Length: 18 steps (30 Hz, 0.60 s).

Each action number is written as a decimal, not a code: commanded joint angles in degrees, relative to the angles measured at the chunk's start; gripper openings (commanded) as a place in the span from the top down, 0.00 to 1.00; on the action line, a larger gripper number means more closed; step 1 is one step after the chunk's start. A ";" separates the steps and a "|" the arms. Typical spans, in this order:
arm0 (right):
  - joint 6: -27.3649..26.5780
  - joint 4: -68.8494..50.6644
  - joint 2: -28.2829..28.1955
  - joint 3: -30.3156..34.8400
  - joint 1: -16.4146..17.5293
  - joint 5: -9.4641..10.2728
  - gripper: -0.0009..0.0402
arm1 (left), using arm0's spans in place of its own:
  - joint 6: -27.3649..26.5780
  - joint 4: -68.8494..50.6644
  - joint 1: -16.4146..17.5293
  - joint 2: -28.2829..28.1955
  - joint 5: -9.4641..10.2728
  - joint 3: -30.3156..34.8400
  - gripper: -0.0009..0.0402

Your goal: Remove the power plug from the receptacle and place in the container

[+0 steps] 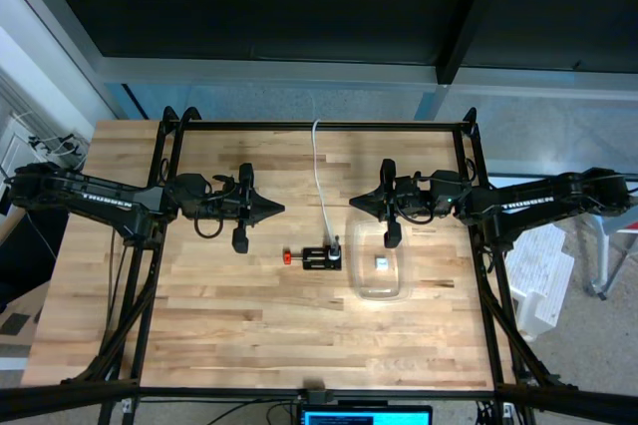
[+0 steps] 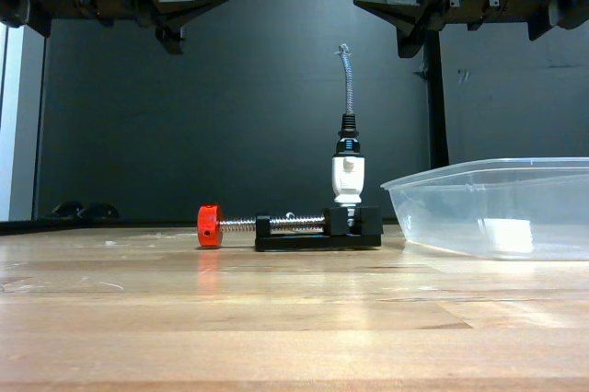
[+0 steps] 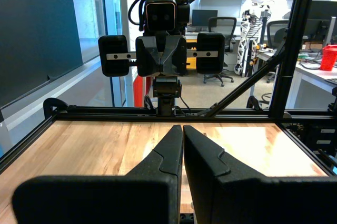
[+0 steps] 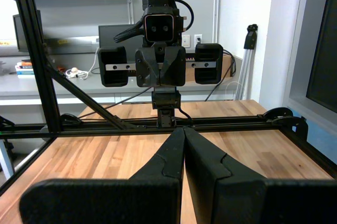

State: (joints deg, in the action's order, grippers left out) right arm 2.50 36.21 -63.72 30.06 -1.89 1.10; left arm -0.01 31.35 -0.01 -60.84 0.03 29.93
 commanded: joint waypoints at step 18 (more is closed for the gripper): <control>1.95 -20.15 -0.20 6.47 0.22 1.11 0.98 | 0.00 0.02 0.00 -0.02 0.00 0.02 0.98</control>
State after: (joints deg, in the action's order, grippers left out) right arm 4.97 21.10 -63.77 34.83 -1.74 2.24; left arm -0.01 31.35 -0.01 -60.84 0.03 29.95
